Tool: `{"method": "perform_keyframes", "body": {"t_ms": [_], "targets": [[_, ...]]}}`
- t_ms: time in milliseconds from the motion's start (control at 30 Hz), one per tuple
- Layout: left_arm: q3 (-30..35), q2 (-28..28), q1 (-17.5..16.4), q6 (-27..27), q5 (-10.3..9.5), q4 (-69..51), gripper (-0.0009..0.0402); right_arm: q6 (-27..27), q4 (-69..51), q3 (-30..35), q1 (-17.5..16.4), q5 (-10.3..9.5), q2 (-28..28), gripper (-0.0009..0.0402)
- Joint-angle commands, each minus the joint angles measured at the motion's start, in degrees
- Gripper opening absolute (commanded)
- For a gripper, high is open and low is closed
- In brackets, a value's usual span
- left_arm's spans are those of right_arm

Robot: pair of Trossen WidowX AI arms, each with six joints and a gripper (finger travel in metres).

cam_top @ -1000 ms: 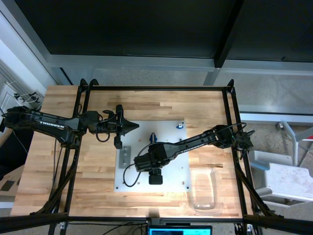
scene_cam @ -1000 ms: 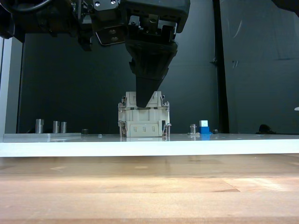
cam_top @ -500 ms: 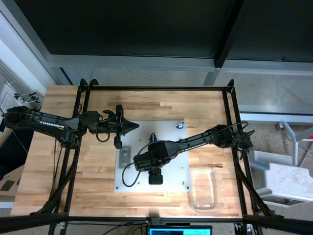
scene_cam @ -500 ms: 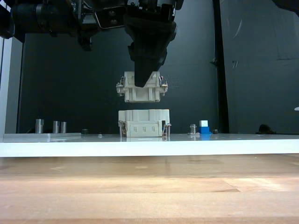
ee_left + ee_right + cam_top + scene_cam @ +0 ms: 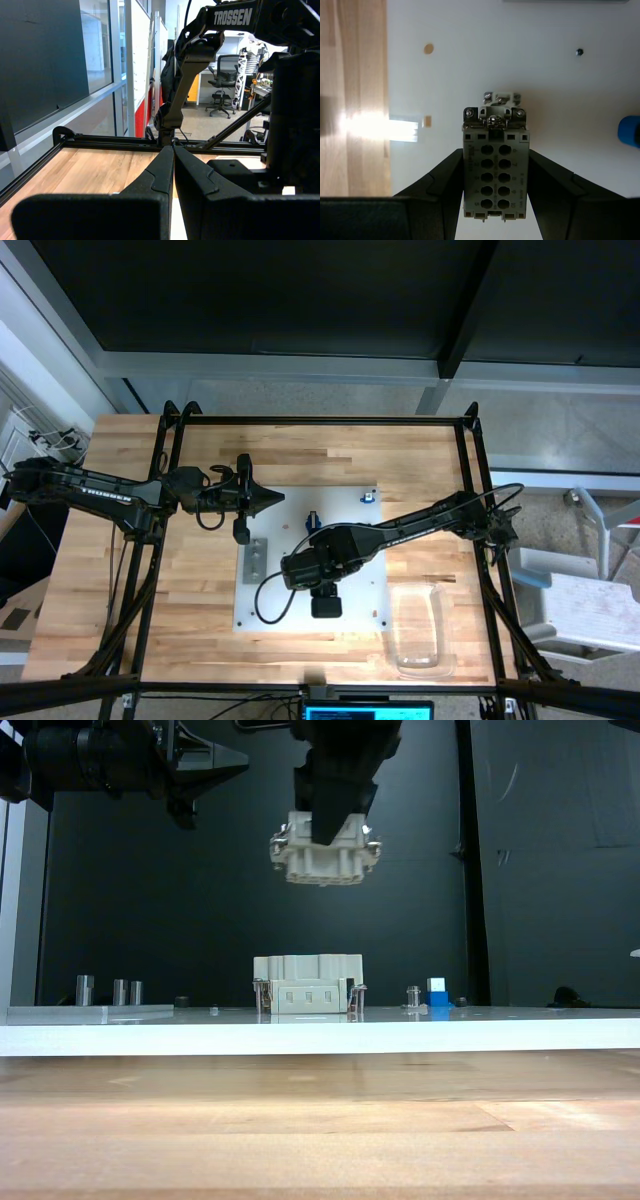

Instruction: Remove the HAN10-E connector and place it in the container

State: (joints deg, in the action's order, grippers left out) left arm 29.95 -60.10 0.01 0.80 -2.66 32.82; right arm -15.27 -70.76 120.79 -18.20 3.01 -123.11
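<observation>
Container (image 5: 417, 672): lies on the table (image 5: 190, 640) towards its near right corner, just off the board's near right corner; nothing can be seen in it. Board (image 5: 360, 592): white, mid-table. Right gripper (image 5: 330, 825): hangs over the near half of the board, fingers pinching the connector (image 5: 322, 858) by its two long sides; the right wrist view shows the pin holes facing the camera and both pads flat against the body. The connector is in the air, well above the base (image 5: 307, 985), with open space between the two in the low view. The base sits on the board, and a blue clip (image 5: 437, 992) stands farther back towards the board's far right. Left gripper (image 5: 173, 150): fingers pressed together, holding nothing, parked over the board's far left corner, well apart from the work. Assessment: removal is judged complete and the carry to the container is the step in hand. The next move calls for travel towards the table's near right corner at a height that clears the raised rim, then a descent inside the walls and a release with the connector centred.
</observation>
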Motion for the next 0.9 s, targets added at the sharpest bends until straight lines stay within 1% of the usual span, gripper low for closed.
{"method": "perform_keyframes", "body": {"t_ms": [33,133,333,500,700,900], "targets": [[0.0,0.0,0.0,0.0,0.02,0.0,0.0000,-1.1,-1.4,-0.9,-0.4,0.07,0.9,0.0004],[0.0,0.0,0.0,0.0,0.02,0.0,0.0000,-2.1,-2.2,-2.4,-0.7,0.44,2.3,0.0004],[0.0,0.0,0.0,0.0,0.02,0.0,0.0000,-5.8,-0.7,-8.6,-2.1,0.42,6.3,0.0004],[0.0,0.0,0.0,0.0,0.02,0.0,0.0000,-10.2,2.8,-15.7,-3.4,0.42,10.5,0.0004],[0.0,0.0,0.0,0.0,0.02,0.0,0.0000,-16.0,3.8,-23.3,-5.4,0.48,15.3,0.0004],[0.0,0.0,0.0,0.0,0.02,0.0,0.0000,-20.4,5.0,-30.0,-7.5,0.46,19.8,0.0004]]}}
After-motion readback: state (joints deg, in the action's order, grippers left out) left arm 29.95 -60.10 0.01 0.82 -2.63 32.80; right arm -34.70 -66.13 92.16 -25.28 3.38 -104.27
